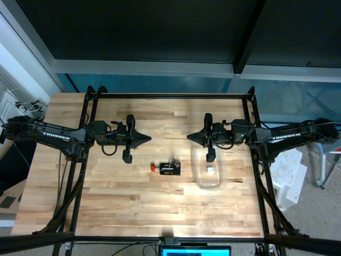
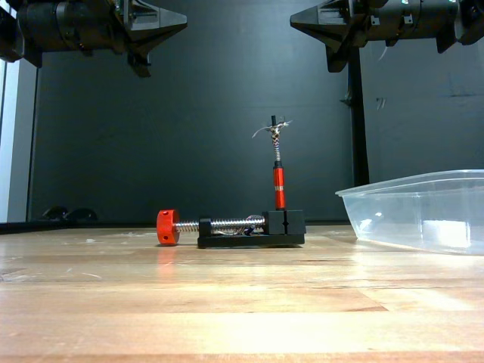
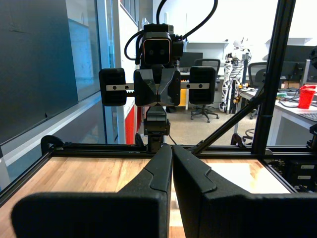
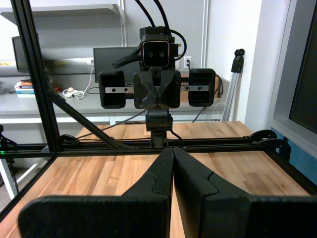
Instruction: Pick the rca connector and install on the hub
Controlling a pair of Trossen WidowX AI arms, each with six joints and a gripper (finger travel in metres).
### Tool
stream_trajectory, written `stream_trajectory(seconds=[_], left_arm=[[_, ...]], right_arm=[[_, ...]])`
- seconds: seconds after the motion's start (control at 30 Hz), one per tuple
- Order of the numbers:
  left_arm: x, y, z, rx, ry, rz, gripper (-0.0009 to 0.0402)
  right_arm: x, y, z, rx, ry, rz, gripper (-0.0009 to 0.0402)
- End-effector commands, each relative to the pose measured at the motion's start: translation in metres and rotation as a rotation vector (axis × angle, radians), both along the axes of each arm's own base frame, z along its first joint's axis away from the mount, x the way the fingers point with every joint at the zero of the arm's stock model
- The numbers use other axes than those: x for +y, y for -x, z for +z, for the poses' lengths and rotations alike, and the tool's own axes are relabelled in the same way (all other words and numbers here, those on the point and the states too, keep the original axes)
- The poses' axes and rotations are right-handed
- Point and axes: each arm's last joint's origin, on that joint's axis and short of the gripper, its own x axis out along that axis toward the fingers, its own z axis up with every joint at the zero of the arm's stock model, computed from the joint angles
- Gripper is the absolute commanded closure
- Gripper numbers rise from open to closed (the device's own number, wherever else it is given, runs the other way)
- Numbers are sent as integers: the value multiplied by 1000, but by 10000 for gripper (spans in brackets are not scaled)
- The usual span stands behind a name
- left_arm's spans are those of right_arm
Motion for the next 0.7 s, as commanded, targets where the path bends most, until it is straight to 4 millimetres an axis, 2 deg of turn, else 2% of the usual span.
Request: stream_trajectory(seconds=[0.03,0.7], left_arm=[[0,0,0,0,0,0,393],[0,0,0,0,0,0,393]], right_arm=[[0,0,0,3,0,0,393],[0,0,-2,19,0,0,393]])
